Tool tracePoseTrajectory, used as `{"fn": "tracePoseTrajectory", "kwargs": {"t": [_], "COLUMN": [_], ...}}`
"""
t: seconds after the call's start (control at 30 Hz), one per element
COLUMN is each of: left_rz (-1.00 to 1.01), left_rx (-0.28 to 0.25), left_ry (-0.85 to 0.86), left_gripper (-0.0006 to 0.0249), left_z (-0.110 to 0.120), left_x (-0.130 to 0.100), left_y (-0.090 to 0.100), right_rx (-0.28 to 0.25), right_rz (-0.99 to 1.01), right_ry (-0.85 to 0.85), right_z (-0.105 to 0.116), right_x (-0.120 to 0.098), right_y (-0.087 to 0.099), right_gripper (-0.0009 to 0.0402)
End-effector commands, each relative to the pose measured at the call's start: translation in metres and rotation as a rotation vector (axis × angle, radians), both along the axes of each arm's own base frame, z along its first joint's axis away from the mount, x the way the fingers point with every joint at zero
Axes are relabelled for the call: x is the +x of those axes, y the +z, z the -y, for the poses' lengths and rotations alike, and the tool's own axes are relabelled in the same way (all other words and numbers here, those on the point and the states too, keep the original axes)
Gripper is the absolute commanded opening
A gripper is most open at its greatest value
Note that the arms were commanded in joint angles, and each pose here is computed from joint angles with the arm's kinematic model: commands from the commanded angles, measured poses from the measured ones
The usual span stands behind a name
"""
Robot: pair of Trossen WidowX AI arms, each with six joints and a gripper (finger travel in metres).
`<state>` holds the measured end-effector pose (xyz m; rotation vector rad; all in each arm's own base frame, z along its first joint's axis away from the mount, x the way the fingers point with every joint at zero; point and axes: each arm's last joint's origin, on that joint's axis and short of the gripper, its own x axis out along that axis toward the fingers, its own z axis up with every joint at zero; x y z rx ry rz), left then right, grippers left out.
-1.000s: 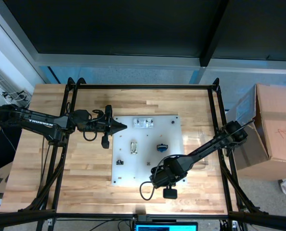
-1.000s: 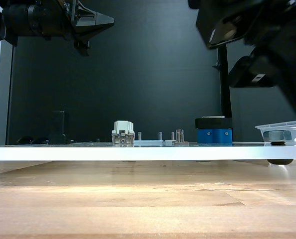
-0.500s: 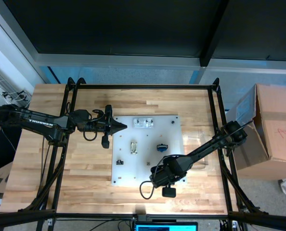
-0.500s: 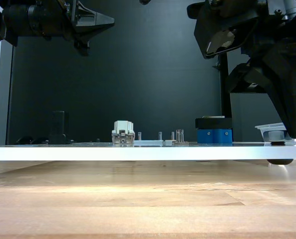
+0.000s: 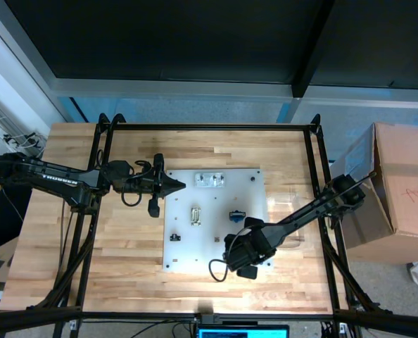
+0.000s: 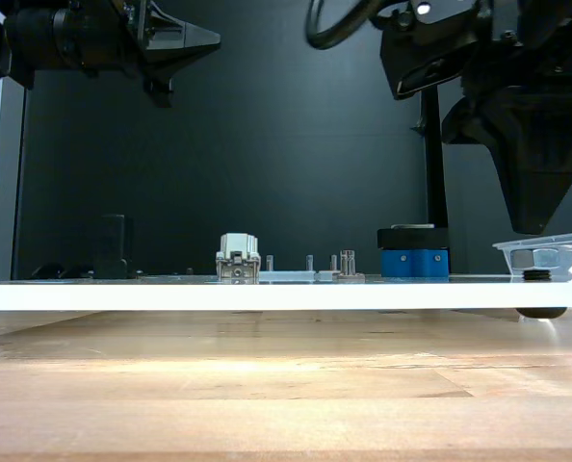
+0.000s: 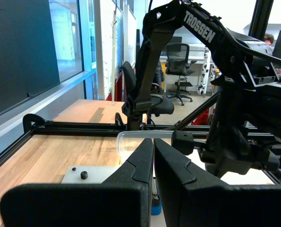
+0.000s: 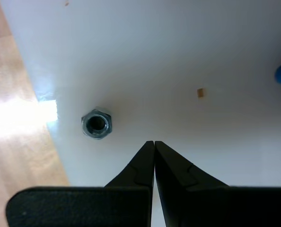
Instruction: Unfasten the M12 nut and place it in the container
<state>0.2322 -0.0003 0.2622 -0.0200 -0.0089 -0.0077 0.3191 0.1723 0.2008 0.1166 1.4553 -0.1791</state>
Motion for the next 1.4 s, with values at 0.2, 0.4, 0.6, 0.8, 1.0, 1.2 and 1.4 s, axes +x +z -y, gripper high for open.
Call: {"fn": "tracePoseTrajectory", "kwargs": {"t": [0.2,0.4,0.6,0.8,1.0,1.2,1.4], "left_rz": [-0.001,0.0,0.0,0.0,0.0,0.0,0.0], "left_rx": [0.0,0.0,0.0,0.0,0.0,0.0,0.0], "left_ry": [0.0,0.0,0.0,0.0,0.0,0.0,0.0], "left_gripper": [0.0,0.0,0.0,0.0,0.0,0.0,0.0], "left_z": [0.0,0.0,0.0,0.0,0.0,0.0,0.0], "left_x": [0.0,0.0,0.0,0.0,0.0,0.0,0.0], "left_y": [0.0,0.0,0.0,0.0,0.0,0.0,0.0], "right_rx": [0.212,0.213,0.2,0.179,-0.123,-0.102,-0.028], "right_rz": [-0.021,-0.004,-0.027,-0.027,0.027,0.029,0.006], "right_ry": [0.097,0.13,0.133,0.147,0.0,-0.002,-0.014], "right_z": [-0.01,-0.014,-0.016,-0.015,0.0,0.001,-0.001], "right_x": [0.004,0.01,0.014,0.014,0.004,0.002,0.001], "right_y": [0.009,-0.002,-0.017,-0.018,-0.005,0.001,0.003], "right_gripper": [0.0,0.0,0.0,0.0,0.0,0.0,0.0]}}
